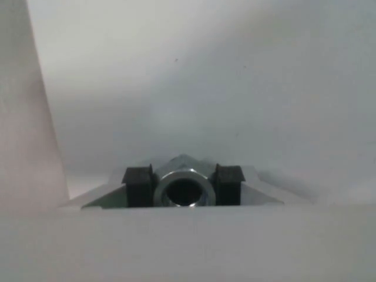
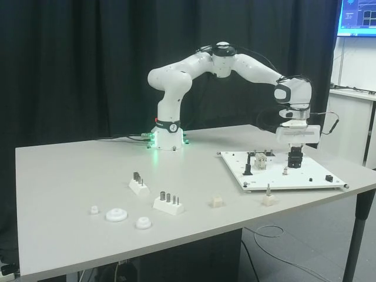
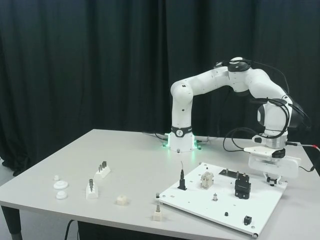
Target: Insert bolt 4.
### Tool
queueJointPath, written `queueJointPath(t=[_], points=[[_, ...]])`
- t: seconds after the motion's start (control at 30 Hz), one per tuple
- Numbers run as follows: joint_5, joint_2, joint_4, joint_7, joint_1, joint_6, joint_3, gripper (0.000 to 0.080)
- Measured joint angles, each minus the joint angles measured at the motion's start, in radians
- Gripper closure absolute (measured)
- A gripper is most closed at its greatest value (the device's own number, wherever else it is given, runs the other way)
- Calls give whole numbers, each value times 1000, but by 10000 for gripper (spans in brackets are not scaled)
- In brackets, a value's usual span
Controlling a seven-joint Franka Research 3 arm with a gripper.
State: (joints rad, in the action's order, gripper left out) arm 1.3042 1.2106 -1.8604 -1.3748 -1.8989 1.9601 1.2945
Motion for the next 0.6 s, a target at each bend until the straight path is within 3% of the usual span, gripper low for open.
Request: queueJointPath(t=[0.6], points=[[1,-1,-2,-318,0,0,0,577]])
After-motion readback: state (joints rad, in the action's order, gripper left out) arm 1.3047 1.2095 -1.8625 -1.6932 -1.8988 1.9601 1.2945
